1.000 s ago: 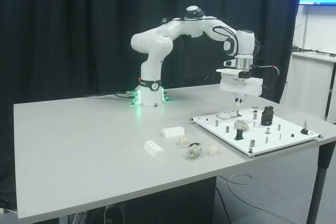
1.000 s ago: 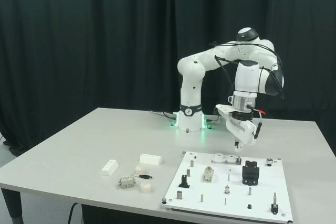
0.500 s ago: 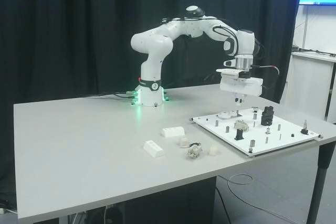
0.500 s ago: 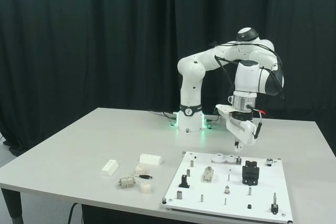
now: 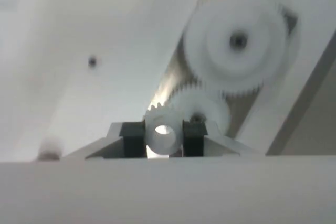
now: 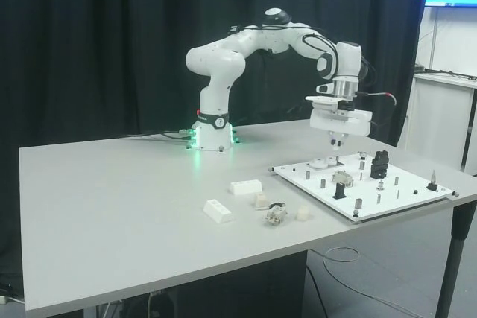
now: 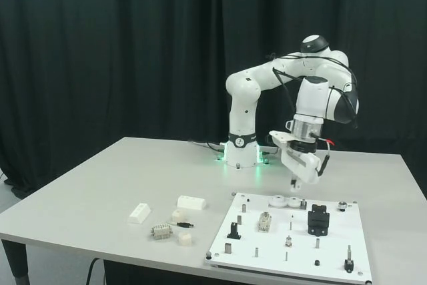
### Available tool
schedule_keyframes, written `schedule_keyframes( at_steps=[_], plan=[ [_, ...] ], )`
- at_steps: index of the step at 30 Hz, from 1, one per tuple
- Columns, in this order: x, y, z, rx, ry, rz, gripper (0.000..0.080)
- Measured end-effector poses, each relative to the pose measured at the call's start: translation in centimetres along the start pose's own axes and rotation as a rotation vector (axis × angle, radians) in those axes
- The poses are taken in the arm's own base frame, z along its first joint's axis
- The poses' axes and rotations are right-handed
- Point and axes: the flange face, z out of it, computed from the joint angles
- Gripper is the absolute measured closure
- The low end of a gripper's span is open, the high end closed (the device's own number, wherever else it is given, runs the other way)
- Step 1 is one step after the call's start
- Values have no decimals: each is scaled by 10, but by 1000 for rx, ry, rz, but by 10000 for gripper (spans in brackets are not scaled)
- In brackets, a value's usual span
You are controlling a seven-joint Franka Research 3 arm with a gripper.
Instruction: Place small gear.
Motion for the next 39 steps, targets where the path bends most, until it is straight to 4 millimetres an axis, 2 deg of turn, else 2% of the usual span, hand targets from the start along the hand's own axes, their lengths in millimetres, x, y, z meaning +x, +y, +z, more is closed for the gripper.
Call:
schedule_keyframes(
  at_steps=[7, 22, 39],
  plan=[
    [26, -17, 4, 31, 41, -17, 660],
    [99, -63, 19, 48, 84, -53, 660],
    [173, -112, 39, 29, 57, -142, 660]
  ],
)
